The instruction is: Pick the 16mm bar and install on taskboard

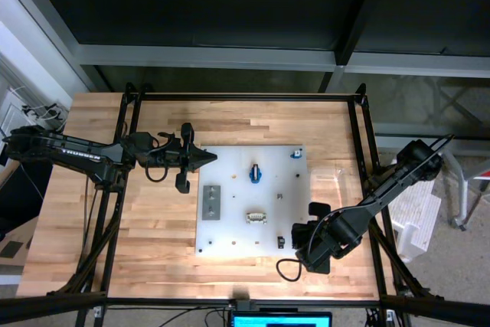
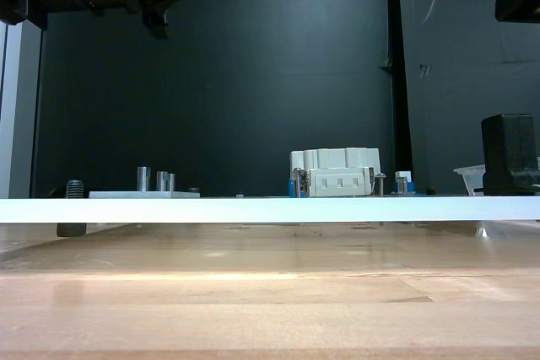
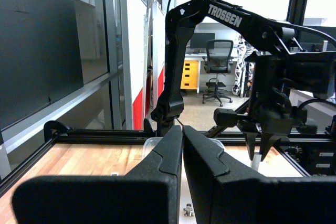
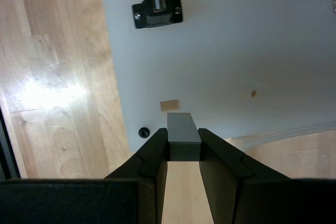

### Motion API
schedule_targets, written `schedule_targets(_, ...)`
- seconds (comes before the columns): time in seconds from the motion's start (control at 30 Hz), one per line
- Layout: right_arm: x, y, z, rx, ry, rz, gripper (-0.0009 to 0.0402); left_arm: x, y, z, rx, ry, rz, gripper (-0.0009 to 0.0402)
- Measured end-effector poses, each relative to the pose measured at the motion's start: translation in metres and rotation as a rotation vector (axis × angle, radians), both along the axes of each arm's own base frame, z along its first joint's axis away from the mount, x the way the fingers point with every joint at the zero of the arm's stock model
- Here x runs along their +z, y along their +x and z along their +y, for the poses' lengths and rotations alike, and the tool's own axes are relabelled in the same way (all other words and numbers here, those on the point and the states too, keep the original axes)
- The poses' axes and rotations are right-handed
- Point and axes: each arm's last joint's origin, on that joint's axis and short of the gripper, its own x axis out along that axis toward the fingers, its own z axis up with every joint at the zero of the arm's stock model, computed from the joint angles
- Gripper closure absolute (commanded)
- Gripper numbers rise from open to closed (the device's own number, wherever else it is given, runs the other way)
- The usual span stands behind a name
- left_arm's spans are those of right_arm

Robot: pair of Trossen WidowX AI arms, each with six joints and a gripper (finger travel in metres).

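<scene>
A: Noting the 16mm bar (image 4: 183, 129): gray, square-ended, pinched between the fingers of the right claw (image 4: 182, 139). Held over the near right corner of the taskboard (image 1: 230, 162), lower right of the high view. Clear of any seat.

B: Logging the left claw (image 1: 207, 158) as well: clenched on nothing, up over the board's left edge, left of centre in the high view. Main risk from here?

A: Misalignment, most likely. Depth of grip hidden, so possibly little purchase on the bar. Liable to twist or cock on first contact with the board. Could then jam part-way in, or skid off the white surface onto the wood.

B: And the seat?

A: Cannot tell which. Small tan rectangle (image 4: 169, 105) just ahead of the bar, black fitting (image 4: 156, 4) farther on. Wrong opening a second hazard. Also very near the board's edge, so easy to drop past it.

B: Surface and room?

A: Light butcher-block table (image 1: 153, 220), glare at bottom centre of the high view, black frame (image 1: 245, 97) around it. On the board: gray plate (image 1: 210, 203) with pegs, blue part (image 1: 254, 173), white connector (image 1: 256, 218). Clear tub (image 1: 337, 175) just right of the board. Dark panel (image 2: 278, 82) behind in the low view. Office chair (image 3: 219, 69) and yellow cabinet (image 3: 190, 74) beyond, in the left wrist view.
</scene>
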Motion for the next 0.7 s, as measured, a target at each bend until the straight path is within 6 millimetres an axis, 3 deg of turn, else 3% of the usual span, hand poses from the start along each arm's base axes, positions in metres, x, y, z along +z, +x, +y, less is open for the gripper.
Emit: schedule_targets(0.7, -0.018, 0.006, 0.007, 0.005, -0.014, 0.015, 0.0393, 0.000, 0.000, 0.000, 0.000, 0.000, 0.000, 0.0393)
